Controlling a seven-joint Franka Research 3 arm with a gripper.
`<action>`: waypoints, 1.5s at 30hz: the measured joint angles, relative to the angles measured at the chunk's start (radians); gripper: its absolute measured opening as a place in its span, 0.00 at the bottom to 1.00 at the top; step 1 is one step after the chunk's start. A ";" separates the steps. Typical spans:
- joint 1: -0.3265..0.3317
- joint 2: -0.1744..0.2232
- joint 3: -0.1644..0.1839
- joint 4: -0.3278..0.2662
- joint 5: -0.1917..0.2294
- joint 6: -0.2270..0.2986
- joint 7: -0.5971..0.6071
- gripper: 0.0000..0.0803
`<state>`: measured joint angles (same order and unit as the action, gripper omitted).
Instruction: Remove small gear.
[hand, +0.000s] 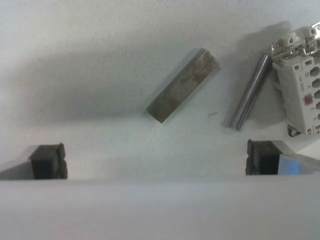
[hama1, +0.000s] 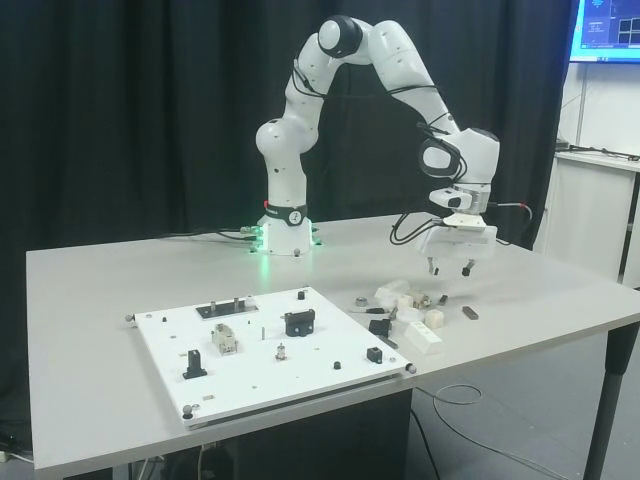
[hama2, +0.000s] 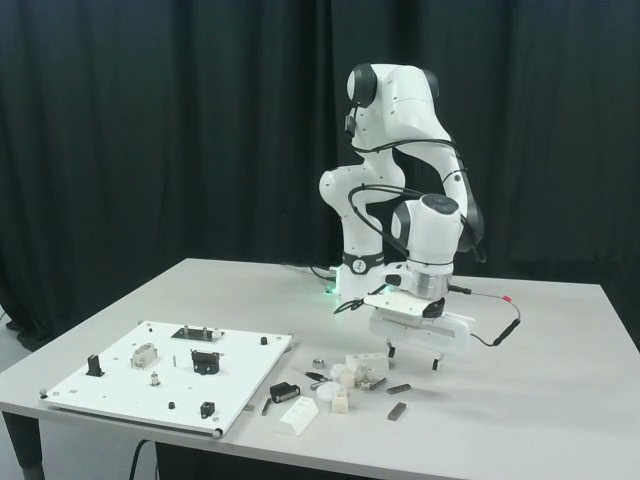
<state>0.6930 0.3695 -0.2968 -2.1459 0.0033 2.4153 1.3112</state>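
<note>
Above the loose parts (hama1: 405, 300), your gripper (hama1: 452, 267) is hovering with fingers apart, holding nothing, so you should be steering toward the white board (hama1: 265, 350) for the gear.

My grey table (hama1: 100, 300) carries a white board (hama1: 260, 385) of fixtures, and beside it a loose scatter — a flat metal bar (hand: 183, 85), a steel pin (hand: 250, 91), a white connector block (hand: 300, 87) — lying close together.
</note>
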 joint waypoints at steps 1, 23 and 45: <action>0.000 0.000 0.000 0.000 -0.001 0.000 0.001 1.00; 0.000 -0.002 0.004 0.001 -0.015 0.001 0.015 1.00; -0.003 -0.002 0.008 0.001 -0.048 0.007 0.040 1.00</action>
<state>0.6904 0.3677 -0.2889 -2.1449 -0.0450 2.4218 1.3514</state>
